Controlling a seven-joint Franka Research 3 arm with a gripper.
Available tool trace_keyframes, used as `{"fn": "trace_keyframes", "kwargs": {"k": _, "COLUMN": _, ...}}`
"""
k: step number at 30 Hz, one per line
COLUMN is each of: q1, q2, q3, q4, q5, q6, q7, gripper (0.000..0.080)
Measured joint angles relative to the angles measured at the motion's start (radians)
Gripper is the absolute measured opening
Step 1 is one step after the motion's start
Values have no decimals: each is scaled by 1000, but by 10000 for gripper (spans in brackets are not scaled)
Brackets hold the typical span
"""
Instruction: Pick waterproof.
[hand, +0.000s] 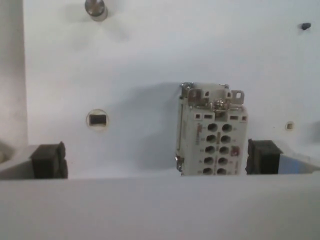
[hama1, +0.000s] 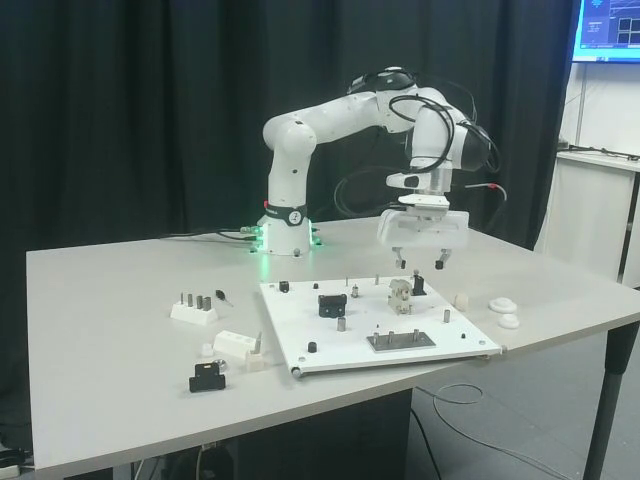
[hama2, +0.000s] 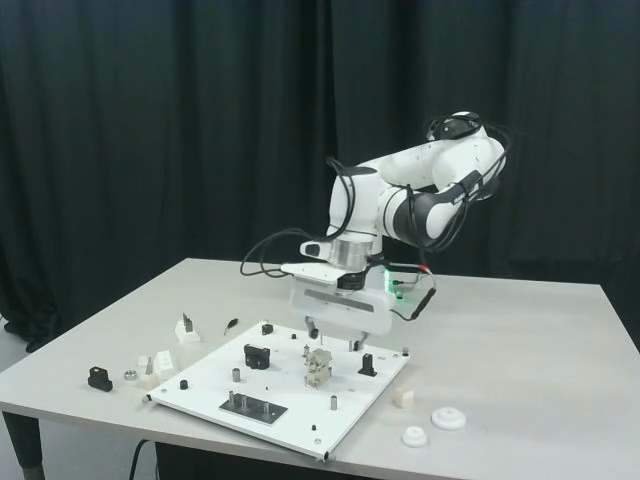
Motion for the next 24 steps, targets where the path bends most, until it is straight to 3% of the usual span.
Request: {"fn": "trace_keyframes", "kwargs": {"k": 24, "q1": -18, "q2": 0, "q3": 0, "q4": 4, "q5": 0, "q6": -4, "q7": -26, "gripper": 800}}
